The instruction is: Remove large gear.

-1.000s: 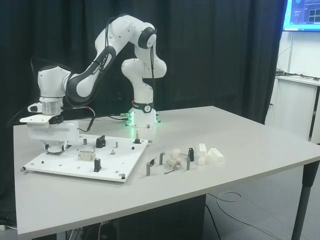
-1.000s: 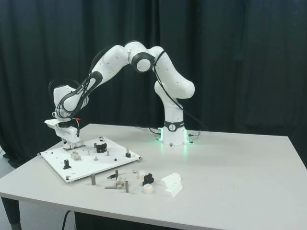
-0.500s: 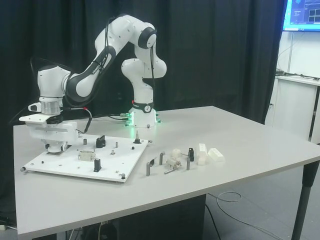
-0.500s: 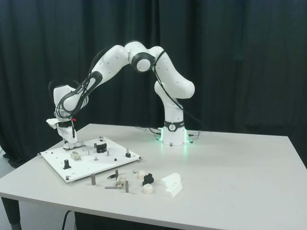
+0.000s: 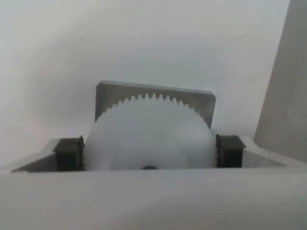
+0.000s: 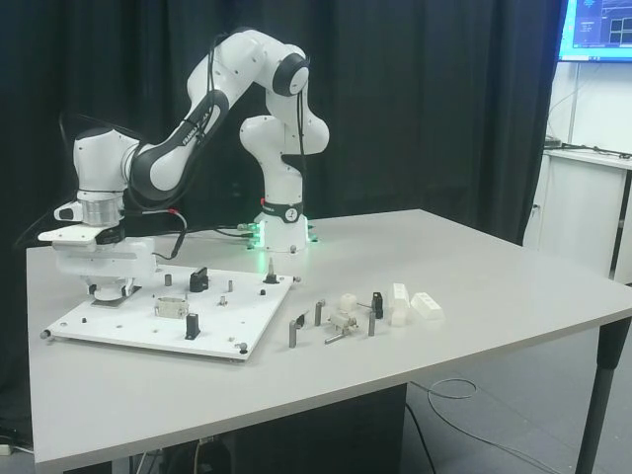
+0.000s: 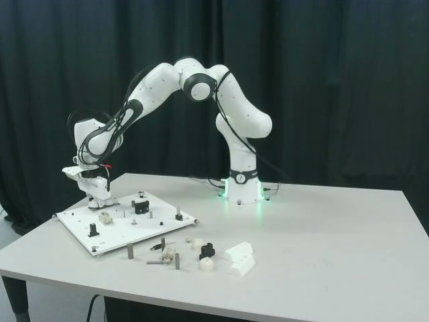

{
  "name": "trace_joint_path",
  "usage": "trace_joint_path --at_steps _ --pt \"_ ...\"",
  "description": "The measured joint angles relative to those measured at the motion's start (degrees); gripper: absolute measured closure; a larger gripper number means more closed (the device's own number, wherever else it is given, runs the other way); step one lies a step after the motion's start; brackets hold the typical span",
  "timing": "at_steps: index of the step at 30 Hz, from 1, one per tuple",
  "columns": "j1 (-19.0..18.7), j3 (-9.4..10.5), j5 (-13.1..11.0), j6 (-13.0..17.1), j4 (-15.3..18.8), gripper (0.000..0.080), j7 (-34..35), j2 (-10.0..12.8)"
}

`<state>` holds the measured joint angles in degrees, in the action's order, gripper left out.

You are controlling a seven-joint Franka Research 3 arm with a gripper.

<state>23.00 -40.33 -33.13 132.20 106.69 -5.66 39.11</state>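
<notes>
White teeth fill the wrist view: we see the large gear (image 5: 149, 136) lying flat, its toothed rim arching toward a grey metal plate (image 5: 154, 98) behind it and a dark hole at its centre, so its axis runs straight up toward the camera. Our gripper (image 5: 149, 155) pinches it, one black pad (image 5: 68, 153) pressed on each side of the rim. Whether the gear is clear of the surface beneath, we cannot tell from this view.

From the first room view we find the gripper (image 6: 107, 286) at the left of the frame, low over the far left corner of the white board (image 6: 138, 331), which lies on the grey tabletop (image 6: 474, 286). The gear itself is hidden there by the wrist and fingers, and the same holds in the second room view, where the gripper (image 7: 100, 196) sits over the board (image 7: 74, 225) at the left of the frame.

Around it on the board we see a small metal fixture (image 6: 172, 306), two black brackets (image 6: 198, 279) and a few short pegs (image 6: 226, 294). Off the board, near the middle of the frame, loose parts lie together on the tabletop: white blocks (image 6: 413, 304), a small white gear (image 6: 347, 301) and dark upright pegs (image 6: 293, 334). None of these stands close to the gripper. The arm's base (image 6: 277, 232) shows green lights behind the board.
</notes>
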Motion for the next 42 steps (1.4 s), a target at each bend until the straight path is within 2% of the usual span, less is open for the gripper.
trace_joint_path --at_steps 4,12,20,33,42 --pt "0.0 -0.02 -0.1 0.0 0.0 0.0207 0.8 0.0" --pt "0.1 -0.04 -0.3 -0.1 -0.1 0.0207 7.1 0.0" --pt "0.1 -0.04 -0.3 -0.2 -0.1 0.0207 6.4 0.0" --pt "0.1 -0.08 -0.2 -0.6 -0.3 0.0207 0.7 0.0" --pt "0.1 -0.16 -0.3 -0.6 -0.3 0.0207 3.4 -0.1"
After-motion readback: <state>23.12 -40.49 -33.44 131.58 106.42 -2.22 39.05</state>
